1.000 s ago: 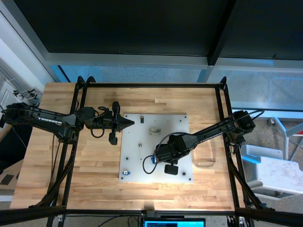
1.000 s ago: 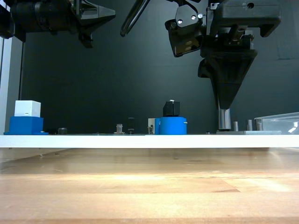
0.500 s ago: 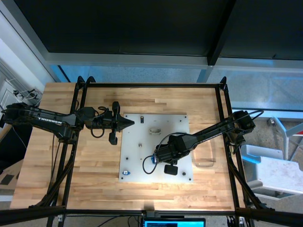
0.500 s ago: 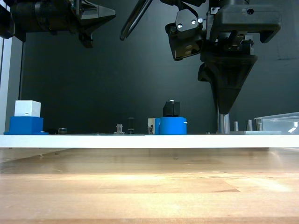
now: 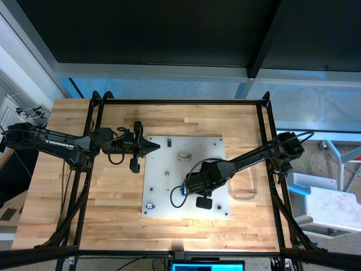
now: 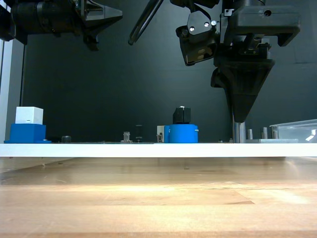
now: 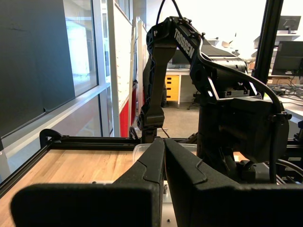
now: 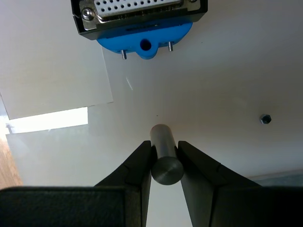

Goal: Pick the 16mm cylinder and place it in the taskboard

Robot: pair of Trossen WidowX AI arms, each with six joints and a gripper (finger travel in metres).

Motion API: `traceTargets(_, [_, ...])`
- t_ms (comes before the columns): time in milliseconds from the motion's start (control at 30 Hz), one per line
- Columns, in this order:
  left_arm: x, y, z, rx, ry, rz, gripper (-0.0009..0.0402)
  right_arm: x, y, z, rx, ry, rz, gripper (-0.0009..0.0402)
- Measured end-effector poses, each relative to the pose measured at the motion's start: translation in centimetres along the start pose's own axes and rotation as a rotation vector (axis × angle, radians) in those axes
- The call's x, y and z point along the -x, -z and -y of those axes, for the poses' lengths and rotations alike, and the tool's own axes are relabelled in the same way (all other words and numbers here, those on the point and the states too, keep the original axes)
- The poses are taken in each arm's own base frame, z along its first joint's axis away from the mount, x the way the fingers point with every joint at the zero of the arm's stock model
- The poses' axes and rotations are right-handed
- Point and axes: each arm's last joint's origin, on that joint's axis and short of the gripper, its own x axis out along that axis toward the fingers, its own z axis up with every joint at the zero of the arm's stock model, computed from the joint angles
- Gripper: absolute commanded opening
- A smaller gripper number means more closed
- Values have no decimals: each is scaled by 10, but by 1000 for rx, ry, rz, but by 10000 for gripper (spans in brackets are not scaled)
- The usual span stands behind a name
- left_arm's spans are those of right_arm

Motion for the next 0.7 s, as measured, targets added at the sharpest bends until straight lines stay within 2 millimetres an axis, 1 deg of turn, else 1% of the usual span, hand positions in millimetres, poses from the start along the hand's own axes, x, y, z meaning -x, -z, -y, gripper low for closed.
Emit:
traceTargets(433, [0, 0, 0, 0, 0, 0, 0, -2, 1, 0, 1, -2, 3, 16])
traceTargets(700, [0, 0, 0, 0, 0, 0, 0, -10, -1, -1, 7, 3, -6, 16])
